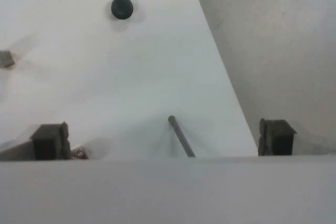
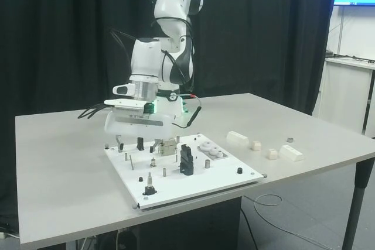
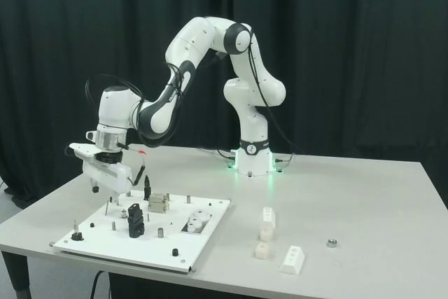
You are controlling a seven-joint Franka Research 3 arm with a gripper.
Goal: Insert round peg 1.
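Observation:
A thin grey round peg (image 1: pixel 181 136) stands upright on the white board (image 1: pixel 131 66). It is between my two black fingertips, with a gap to each finger. My gripper (image 1: pixel 163 139) is open, wide apart, and holds nothing. In the first room view the gripper (image 2: pixel 131 143) hangs just above the peg (image 2: pixel 132 161), at the back left part of the board (image 2: pixel 193 188). In the second room view the gripper (image 3: pixel 105 190) is over the same peg (image 3: pixel 106 208), near the board's (image 3: pixel 105 246) left edge.
A black round knob (image 1: pixel 122 8) sits on the board beyond the peg. A black fixture (image 2: pixel 186 159) and other small posts stand mid-board. Several white blocks (image 2: pixel 240 139) and a small nut (image 2: pixel 289 139) lie on the grey table (image 1: pixel 283 51) beside the board.

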